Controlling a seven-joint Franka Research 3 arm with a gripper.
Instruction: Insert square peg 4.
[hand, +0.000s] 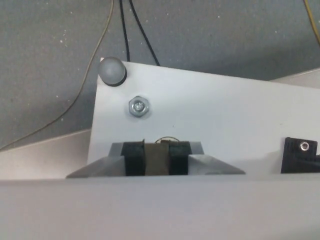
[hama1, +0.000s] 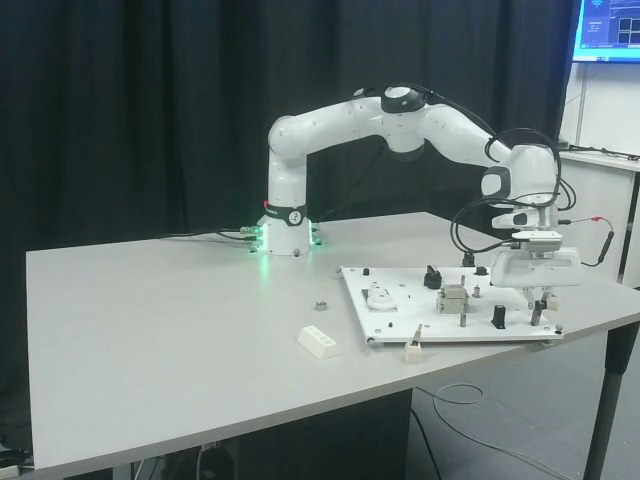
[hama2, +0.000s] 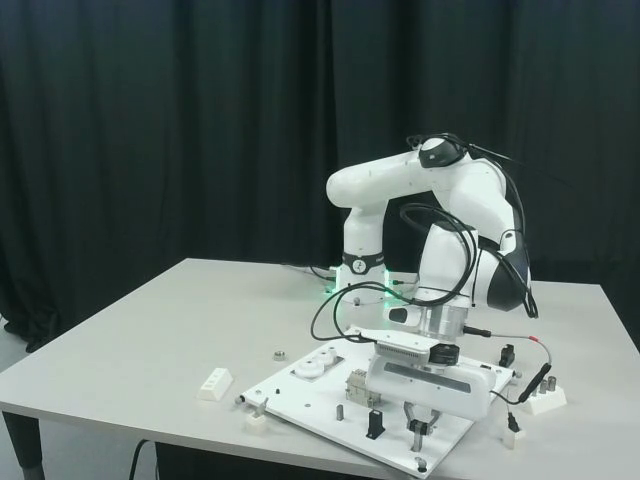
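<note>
The gripper (hand: 156, 159) is clamped on the peg (hand: 156, 161), its two black fingertips (hand: 133, 159) pressed against either side of the small block, which sits just above the white board (hand: 215, 115). In the room views the gripper (hama1: 541, 297) hangs over the board's corner farthest from the arm's base, close to the table (hama1: 150, 320) edge, with the fingers pointing straight down. Near the held peg the wrist view shows a nut (hand: 139, 106) and a grey rubber foot (hand: 112, 71) at the board's corner, and a black fixture (hand: 300, 155) off to one side. The board (hama2: 330, 415) carries several small fixtures. A white block (hama1: 319, 341) and a small ring (hama1: 321, 304) lie on the table beside the board. The arm (hama1: 400, 125) reaches out from a green-lit base (hama1: 283, 235).
</note>
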